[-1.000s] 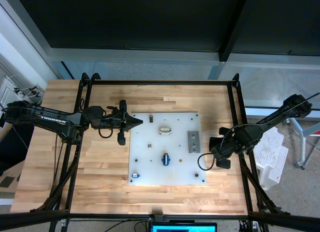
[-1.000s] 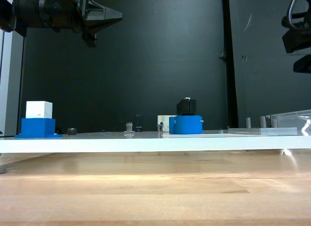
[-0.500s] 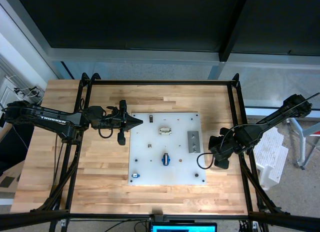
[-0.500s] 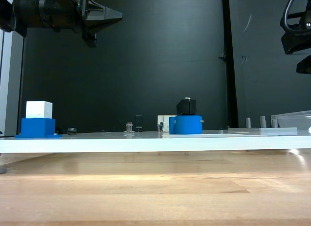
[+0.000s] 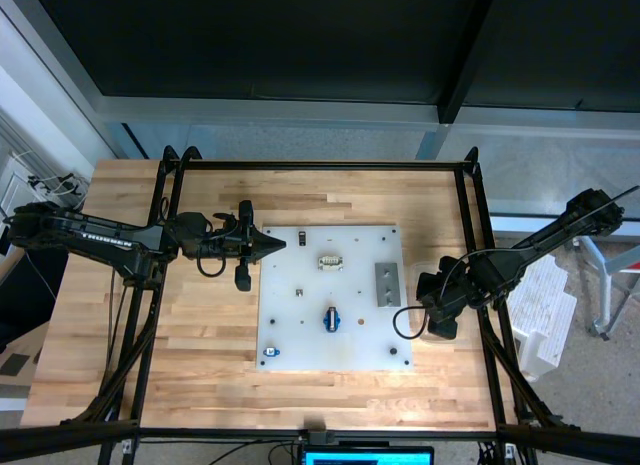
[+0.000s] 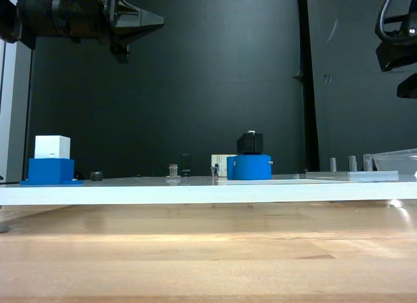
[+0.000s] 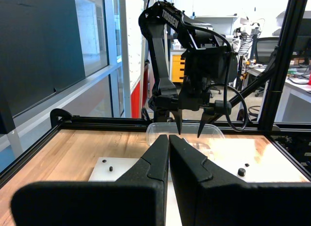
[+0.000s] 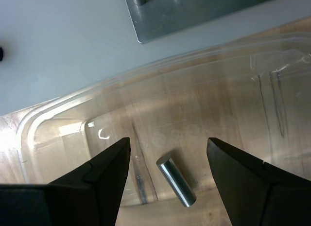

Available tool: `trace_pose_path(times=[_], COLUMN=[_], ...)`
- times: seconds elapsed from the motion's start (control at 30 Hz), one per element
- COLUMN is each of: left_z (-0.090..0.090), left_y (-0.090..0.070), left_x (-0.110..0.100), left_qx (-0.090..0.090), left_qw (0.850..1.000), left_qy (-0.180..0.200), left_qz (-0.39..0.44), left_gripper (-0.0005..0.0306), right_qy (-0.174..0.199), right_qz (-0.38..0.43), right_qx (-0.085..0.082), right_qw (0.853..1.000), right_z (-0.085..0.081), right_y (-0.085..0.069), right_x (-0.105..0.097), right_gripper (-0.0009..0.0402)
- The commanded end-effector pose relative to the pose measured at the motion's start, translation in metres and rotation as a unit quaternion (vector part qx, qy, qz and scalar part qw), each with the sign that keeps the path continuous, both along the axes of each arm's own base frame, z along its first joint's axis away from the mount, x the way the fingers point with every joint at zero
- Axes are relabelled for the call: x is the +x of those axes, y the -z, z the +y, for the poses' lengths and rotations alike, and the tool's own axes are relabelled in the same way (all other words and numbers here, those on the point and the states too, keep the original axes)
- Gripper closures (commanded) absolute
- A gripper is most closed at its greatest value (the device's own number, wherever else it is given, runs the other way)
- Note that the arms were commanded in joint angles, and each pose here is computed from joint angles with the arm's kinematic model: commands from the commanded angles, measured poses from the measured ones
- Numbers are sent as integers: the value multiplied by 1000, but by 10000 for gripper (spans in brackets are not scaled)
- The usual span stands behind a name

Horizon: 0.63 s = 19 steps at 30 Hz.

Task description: Remove the 16mm cylinder and place in the container

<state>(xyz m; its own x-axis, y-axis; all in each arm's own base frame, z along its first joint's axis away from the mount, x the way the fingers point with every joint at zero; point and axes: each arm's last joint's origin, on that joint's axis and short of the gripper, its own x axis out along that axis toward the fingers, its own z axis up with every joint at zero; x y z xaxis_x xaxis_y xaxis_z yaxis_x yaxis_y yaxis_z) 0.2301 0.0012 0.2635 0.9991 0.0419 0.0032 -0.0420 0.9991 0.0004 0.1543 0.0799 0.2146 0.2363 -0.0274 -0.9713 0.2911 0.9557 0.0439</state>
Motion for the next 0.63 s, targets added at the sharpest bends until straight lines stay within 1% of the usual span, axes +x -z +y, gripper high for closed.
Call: trace_pose_path(times=[0.03,0.1,0.13,0.2,0.23,0.3,0.37,0.47,0.6,0.63], left_z=[0,0,0,0,0,0,0,0,0,0], left_y=[0,0,0,0,0,0,0,0,0,0], left_x=[0,0,0,0,0,0,0,0,0,0], left_qx=[0,0,0,0,0,0,0,0,0,0], left_qw=[1000,1000,1000,1000,1000,1000,1000,1000,1000,1000], left_qy=[0,0,0,0,0,0,0,0,0,0], left_qz=[0,0,0,0,0,0,0,0,0,0], left_gripper=[300,300,300,300,300,300,300,300,300,300], right_qy=[-10,-18,-23,-26,-30,-43,-56,-78,-105,-107], right_qz=[-17,-28,-35,-51,-61,-83,-113,-162,-227,-243], right_qx=[4,4,1,-10,-19,-26,-28,-38,-60,-65], right_qw=[1000,999,999,998,998,995,992,983,966,962], right_z=[0,-2,-3,-6,-8,-11,-15,-22,-31,-33], right_y=[-10,-17,-20,-25,-28,-31,-34,-39,-47,-49], right_x=[5,9,11,16,18,24,32,44,58,61], right_gripper=[196,211,220,239,250,273,298,339,394,396])
